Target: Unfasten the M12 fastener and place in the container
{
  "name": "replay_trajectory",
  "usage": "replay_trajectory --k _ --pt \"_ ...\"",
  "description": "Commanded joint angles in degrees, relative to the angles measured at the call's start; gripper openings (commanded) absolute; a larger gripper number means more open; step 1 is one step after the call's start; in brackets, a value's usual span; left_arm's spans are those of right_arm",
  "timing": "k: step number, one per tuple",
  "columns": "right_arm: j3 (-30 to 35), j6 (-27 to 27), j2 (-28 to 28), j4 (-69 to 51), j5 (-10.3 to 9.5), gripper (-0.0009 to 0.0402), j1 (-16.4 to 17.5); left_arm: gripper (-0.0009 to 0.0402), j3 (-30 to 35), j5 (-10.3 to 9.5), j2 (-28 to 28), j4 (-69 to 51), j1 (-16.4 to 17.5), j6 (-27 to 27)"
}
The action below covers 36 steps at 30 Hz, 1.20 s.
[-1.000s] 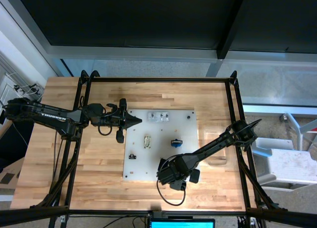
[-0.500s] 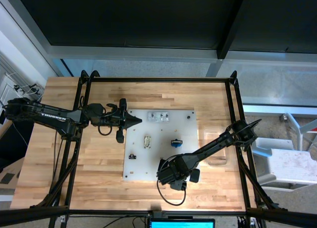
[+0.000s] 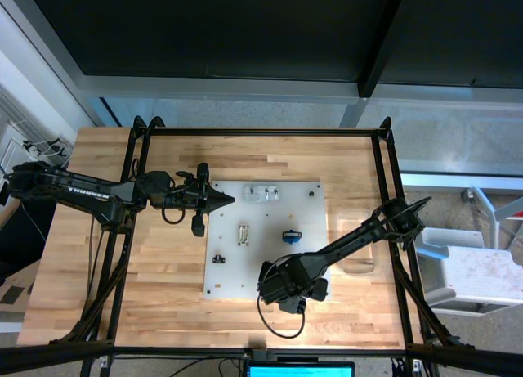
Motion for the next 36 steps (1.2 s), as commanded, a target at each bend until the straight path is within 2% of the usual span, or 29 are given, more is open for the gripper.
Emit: replay_trajectory --k 1,4,7,10,13,17,21,25,28,31,32,36 --pt "0.1 0.6 -1.4 -1.1 -0.44 0.0257 0.2 0.0 0.0 0.0 0.0 0.0 0.0 0.0" --pt "0.1 4.0 -2.6 -2.8 -0.46 0.026 0.3 0.0 0.0 0.0 0.0 0.0 0.0 0.0" --pt "0.1 10.8 -3.7 -3.1 -0.46 0.0255 0.3 0.0 0.0 0.0 0.0 0.0 0.0 0.0" --pt "0.1 21.3 -4.9 -3.0 -0.44 0.0242 0.4 0.0 0.0 0.0 0.0 0.0 0.0 0.0" --pt "0.0 35.3 -6.1 -2.9 -0.42 0.0221 0.4 0.0 0.0 0.0 0.0 0.0 0.0 0.0" --pt "-0.2 51.5 -7.2 -2.4 -0.39 0.017 0.4 0.0 0.0 0.0 0.0 0.0 0.0 0.0" --pt "-1.0 61.5 -7.7 -1.4 -0.42 0.0088 0.5 0.0 0.0 0.0 0.0 0.0 0.0 0.0" --pt "-2.3 67.5 -8.1 0.2 -0.44 -0.0007 0.6 0.0 0.0 0.0 0.0 0.0 0.0 0.0" --pt "-4.1 70.8 -8.4 2.6 -0.79 0.0009 0.8 0.0 0.0 0.0 0.0 0.0 0.0 0.0" --pt "-5.3 72.0 -8.4 4.9 -3.54 -0.0001 1.2 0.0 0.0 0.0 0.0 0.0 0.0 0.0" --pt "-5.6 72.5 -8.3 5.3 -3.91 0.0001 1.3 0.0 0.0 0.0 0.0 0.0 0.0 0.0" --pt "-6.5 74.1 -8.4 5.9 -3.96 -0.0001 1.5 0.0 0.0 0.0 0.0 0.0 0.0 0.0"
